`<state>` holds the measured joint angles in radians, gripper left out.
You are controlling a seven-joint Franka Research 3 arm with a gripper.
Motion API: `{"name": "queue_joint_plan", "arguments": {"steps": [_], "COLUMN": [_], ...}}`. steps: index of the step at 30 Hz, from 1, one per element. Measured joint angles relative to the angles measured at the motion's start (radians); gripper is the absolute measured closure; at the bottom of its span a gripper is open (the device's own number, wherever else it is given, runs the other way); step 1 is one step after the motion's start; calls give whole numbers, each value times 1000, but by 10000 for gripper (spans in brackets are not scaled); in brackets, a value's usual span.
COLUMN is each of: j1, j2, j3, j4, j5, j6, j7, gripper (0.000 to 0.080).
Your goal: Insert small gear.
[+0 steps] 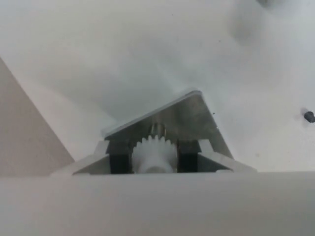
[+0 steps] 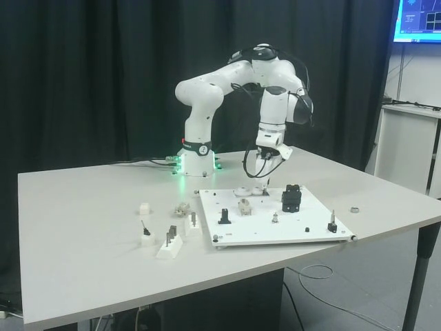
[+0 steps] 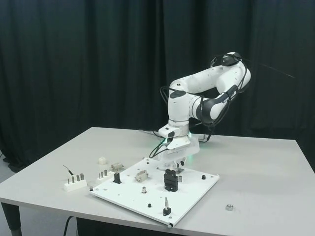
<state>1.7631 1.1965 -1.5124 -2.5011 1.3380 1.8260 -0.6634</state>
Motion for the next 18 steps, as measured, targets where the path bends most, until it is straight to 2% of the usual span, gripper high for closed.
{"name": "queue_joint_plan", "arguments": {"steps": [18], "j1": [2], "j2": [0], "j3": [-9], "j4": [2], "j5": [2], "j6": [-43], "j7": [-6], "gripper": [609]}}
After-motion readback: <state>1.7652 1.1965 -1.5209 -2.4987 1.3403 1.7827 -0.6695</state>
